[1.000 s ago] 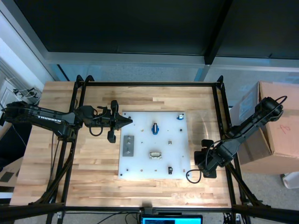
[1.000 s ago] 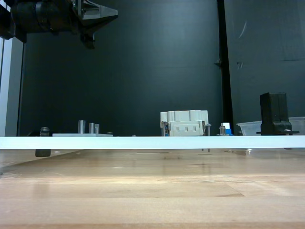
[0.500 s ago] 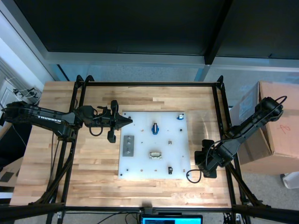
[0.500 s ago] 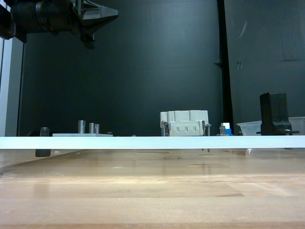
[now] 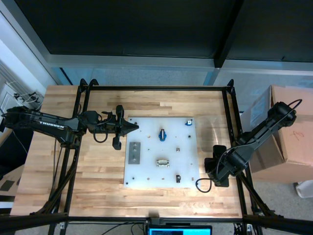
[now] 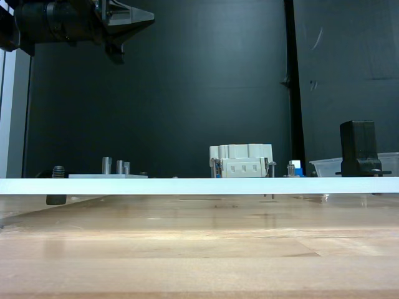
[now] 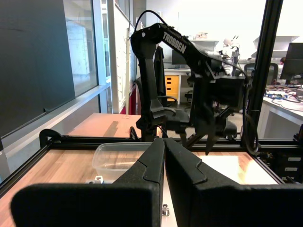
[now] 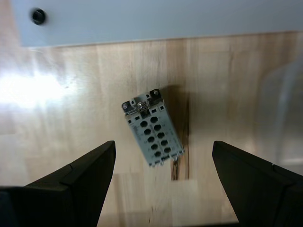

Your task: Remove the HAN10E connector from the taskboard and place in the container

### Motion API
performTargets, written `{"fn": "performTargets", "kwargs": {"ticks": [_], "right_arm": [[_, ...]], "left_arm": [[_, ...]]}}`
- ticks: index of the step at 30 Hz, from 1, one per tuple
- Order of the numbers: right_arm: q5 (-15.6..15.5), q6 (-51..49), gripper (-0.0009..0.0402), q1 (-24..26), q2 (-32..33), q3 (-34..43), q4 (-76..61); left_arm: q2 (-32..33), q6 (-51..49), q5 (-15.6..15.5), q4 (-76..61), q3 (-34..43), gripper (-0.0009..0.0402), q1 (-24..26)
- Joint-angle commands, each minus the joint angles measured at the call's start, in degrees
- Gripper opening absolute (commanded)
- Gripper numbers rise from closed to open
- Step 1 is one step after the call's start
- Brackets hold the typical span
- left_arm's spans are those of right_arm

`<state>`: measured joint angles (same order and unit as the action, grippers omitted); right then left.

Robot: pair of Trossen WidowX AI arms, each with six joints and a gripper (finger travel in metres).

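The HAN10E connector (image 8: pixel 152 128) is off the taskboard (image 8: pixel 142 19), lying free and skewed on the wooden counter (image 8: pixel 71 118) near the taskboard's edge. The right end effector (image 5: pixel 215 171) hovers directly above it, by the taskboard's right side, with its fingers (image 8: pixel 80 175) spread wide either side and gripping nothing. Over at the taskboard's far left corner the left end effector (image 5: pixel 133 127) hangs high, fingers pressed together and empty, pointing across at the clear container (image 7: pixel 118 158), and a pale connector housing (image 6: pixel 241 161) sits seated on the taskboard.
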<state>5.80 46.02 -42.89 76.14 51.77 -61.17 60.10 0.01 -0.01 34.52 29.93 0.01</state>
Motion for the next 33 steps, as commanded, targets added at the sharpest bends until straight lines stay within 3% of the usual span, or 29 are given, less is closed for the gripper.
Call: {"fn": "performTargets", "kwargs": {"ticks": [1, 13, 33], "right_arm": [[0.1, 0.0, 0.0286, 0.0, -0.7, 4.4, -4.4], [0.2, 0.0, 0.0287, 0.2, -1.2, 16.4, -15.3], [0.2, -0.5, 0.0287, 0.1, -1.3, 15.8, -15.4]], "left_arm": [[0.0, 0.0, 0.0, 0.0, 0.0, 0.0000, 0.0], [0.0, 0.0, 0.0, 0.0, 0.0, 0.0000, 0.0], [0.0, 0.0, 0.0, 0.0, 0.0, 0.0000, 0.0]]}}
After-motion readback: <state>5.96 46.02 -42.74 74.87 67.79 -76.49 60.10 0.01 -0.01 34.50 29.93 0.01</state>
